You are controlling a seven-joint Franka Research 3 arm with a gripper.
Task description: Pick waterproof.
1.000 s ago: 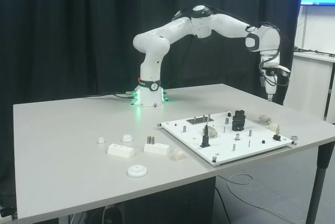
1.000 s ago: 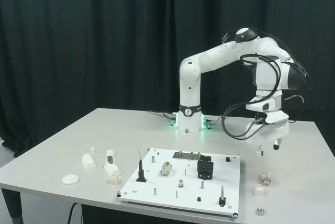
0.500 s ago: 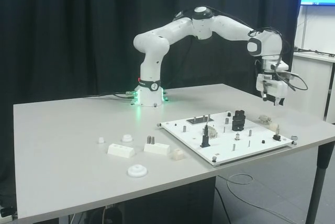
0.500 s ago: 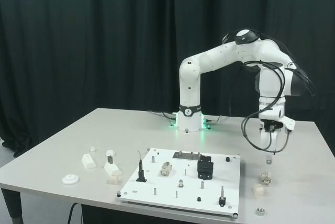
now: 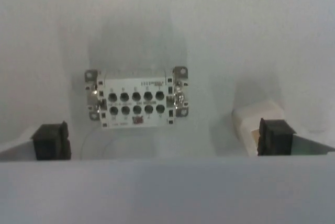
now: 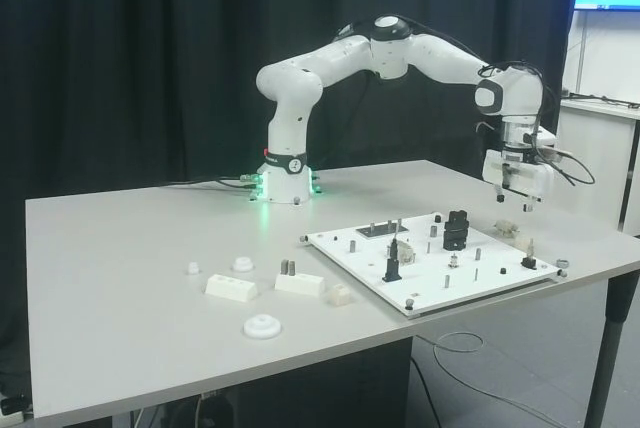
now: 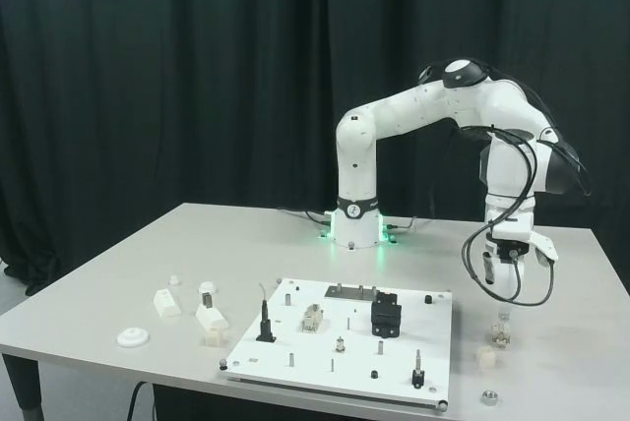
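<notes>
The waterproof connector (image 5: 137, 102) is a small white block with two rows of round holes and metal corner tabs. It lies flat on the grey table, off the white board's edge (image 6: 505, 227) (image 7: 500, 335). My gripper (image 5: 163, 139) hangs straight above it, open, pointing down, with nothing between its fingers. Its black fingertips (image 5: 51, 141) stand wide apart on either side of the connector. In the room views the gripper (image 6: 512, 202) (image 7: 503, 290) hovers a short way over the connector, not touching it.
A small white block (image 5: 259, 122) (image 7: 484, 355) lies close to the connector, near one fingertip. The white board (image 6: 425, 278) (image 7: 305, 347) carries black and grey parts beside it. A nut (image 7: 487, 398) sits by the table edge. White pieces (image 6: 231, 288) lie far off.
The arm has swung over and come down towards the connector. The wrist has turned so the gripper now points straight down above it.
</notes>
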